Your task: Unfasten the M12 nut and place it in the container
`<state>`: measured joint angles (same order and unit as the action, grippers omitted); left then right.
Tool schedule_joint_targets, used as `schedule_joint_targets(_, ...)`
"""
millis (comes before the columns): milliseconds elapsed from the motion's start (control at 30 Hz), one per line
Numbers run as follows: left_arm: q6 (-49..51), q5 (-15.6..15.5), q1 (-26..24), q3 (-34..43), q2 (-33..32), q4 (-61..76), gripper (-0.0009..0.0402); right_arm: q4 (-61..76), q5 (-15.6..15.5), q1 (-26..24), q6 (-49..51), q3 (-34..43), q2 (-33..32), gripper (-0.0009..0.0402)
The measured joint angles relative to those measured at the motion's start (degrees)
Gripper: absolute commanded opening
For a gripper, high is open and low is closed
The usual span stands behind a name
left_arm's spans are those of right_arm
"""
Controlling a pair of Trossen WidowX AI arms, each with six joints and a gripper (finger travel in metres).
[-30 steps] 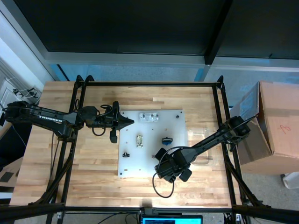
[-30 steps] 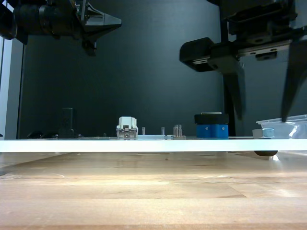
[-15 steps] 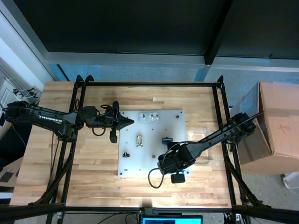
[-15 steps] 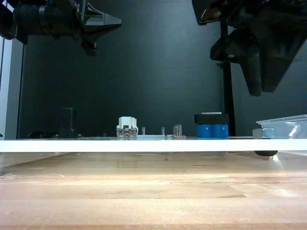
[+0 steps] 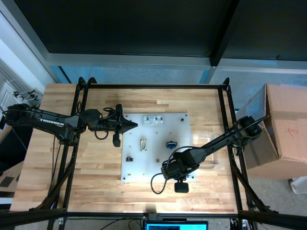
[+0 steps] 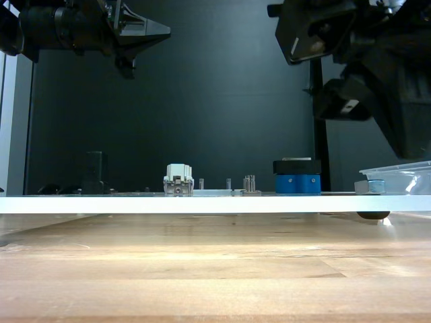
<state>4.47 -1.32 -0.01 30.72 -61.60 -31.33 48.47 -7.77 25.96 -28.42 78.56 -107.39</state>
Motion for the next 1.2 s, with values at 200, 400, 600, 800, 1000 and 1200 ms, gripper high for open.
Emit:
schedule_joint_targets(200,0.02,0.00,0.00,0.00,0.02,-0.02,0.0000,-1.60,0.79,-0.66,0.26,-1.16,-0.02,0.0000)
schedule_joint_targets(400,0.00,0.00,-0.02,0.00,0.00,-0.02,0.0000,-1.86,1.57,-0.52,0.28,-1.16,-1.57,0.0000)
schedule_joint_targets(600,0.00,0.00,0.00,-0.02,0.02,-0.02,0.0000,-2.62,1.99,-0.42,0.20,-1.14,-1.97,0.0000)
schedule_joint_targets(800,0.00,0.00,0.00,0.00,0.00,-0.02,0.0000,-2.45,2.25,-0.44,0.15,-1.14,-1.97,0.0000)
schedule_joint_targets(1000,0.00,0.00,0.00,0.00,0.02,-0.02,0.0000,2.12,14.40,-0.50,-2.93,0.04,-1.97,0.0000)
schedule_joint_targets(1200,0.02,0.00,0.00,0.00,0.02,0.00,0.0000,5.95,15.65,-0.35,-3.50,1.73,-1.73,0.0000)
